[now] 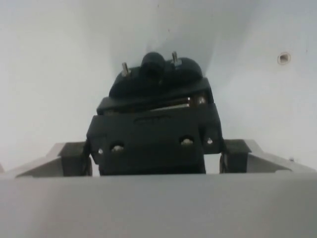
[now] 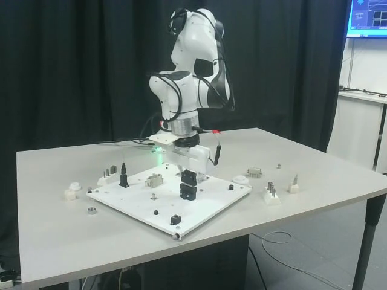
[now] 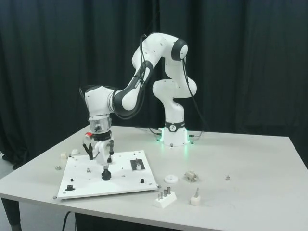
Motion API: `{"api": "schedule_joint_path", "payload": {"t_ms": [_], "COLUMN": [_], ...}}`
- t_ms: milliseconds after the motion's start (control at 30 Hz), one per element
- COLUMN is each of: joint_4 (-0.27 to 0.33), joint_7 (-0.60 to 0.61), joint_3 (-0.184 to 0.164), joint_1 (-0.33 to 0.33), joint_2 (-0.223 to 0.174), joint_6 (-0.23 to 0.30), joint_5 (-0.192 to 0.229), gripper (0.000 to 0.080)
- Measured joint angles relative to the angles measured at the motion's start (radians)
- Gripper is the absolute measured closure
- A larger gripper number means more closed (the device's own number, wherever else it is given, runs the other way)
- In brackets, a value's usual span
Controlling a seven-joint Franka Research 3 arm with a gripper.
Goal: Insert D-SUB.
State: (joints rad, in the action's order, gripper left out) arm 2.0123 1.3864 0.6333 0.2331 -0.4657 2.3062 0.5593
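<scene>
The end effector [image 1: 153,166] was closed on the black D-SUB connector [image 1: 154,124], its two fingers pressed against the connector's sides. In the wrist view the connector's rounded back shell and two small thumbscrews stood beyond the clamped body, with the white board [image 1: 59,64] behind them.

In the first room view the connector [image 2: 187,184] hung upright from the end effector [image 2: 187,179] over the middle of the white board [image 2: 205,208], its lower end at or just above the board; whether it touched could not be told. The board lay tilted to the edges of the grey surface [image 2: 314,163], one corner pointing at the near edge. A small black block [image 2: 176,219] sat near that corner, a black upright post [image 2: 123,177] near the board's left corner, and a grey socket [image 2: 154,180] between the post and the connector.

Off the board, small white fixtures [image 2: 271,194] stood toward the right edge of the surface, and a white round part [image 2: 72,190] lay toward the left.

Beyond, the white arm [image 2: 187,72] bent down over the board, a black curtain [image 2: 72,66] behind it.
</scene>
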Motion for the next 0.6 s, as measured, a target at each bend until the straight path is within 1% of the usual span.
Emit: {"api": "schedule_joint_path", "payload": {"t_ms": [600], "joint_4": [0.016], "joint_7": [-0.011], "joint_3": [0.0], "joint_1": [0.01], "joint_2": [0.006], "joint_6": [0.014], "joint_5": [0.0], "gripper": [0.0234]}}
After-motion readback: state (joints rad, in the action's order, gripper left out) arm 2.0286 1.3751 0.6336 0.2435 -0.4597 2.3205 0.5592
